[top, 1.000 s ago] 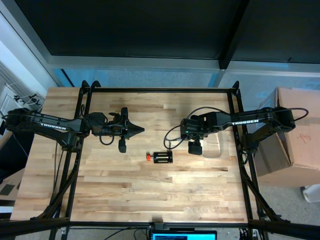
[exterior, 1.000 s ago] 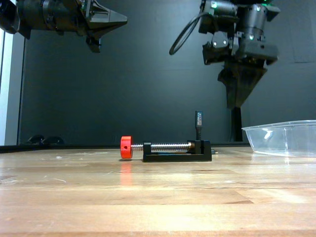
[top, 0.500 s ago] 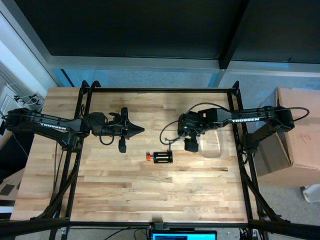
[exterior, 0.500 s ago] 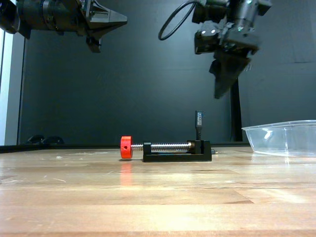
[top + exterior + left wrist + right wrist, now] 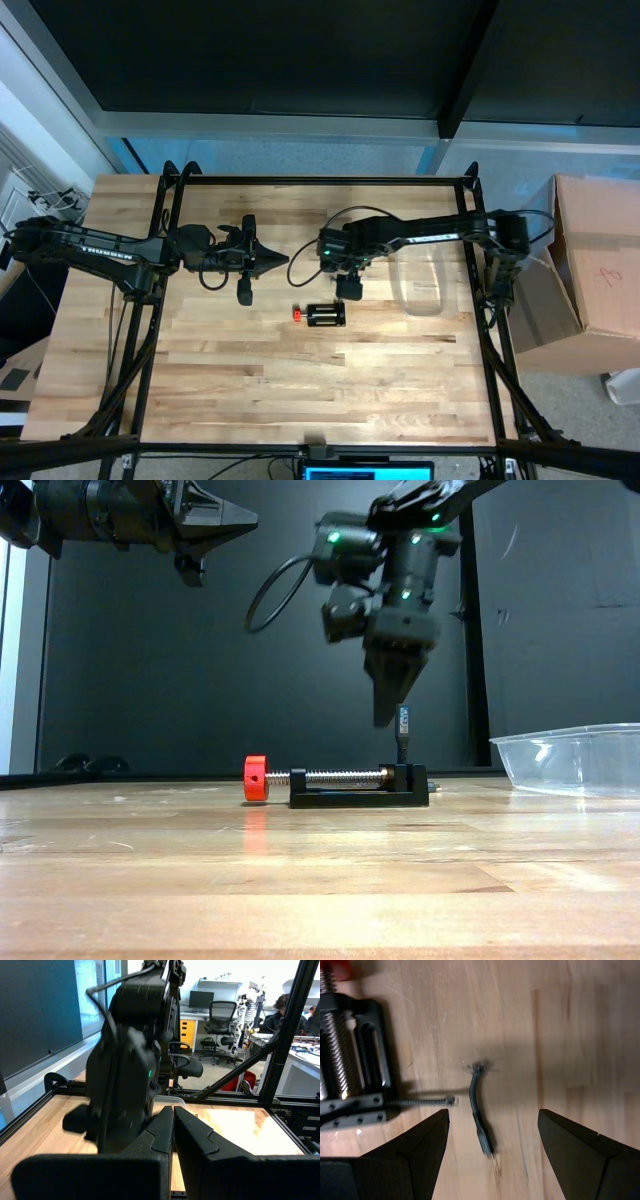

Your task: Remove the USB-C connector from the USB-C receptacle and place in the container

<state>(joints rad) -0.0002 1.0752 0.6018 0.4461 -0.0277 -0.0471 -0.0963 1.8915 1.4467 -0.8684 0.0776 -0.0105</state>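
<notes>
Swinging left and down in the high view, the right gripper now hangs over the vise; the left gripper has not moved. Low view: the right tips are just beside the connector, which stands upright, still seated. Left wrist: fingers closed, empty. Right wrist: jaws wide, empty, so the grasp looks next.

Mid-table sits the clamp vise, with the USB-C connector upright at its right end. The container lies toward the table's right edge. The right gripper hangs just above the connector, and the left gripper is behind and left of the vise.
</notes>
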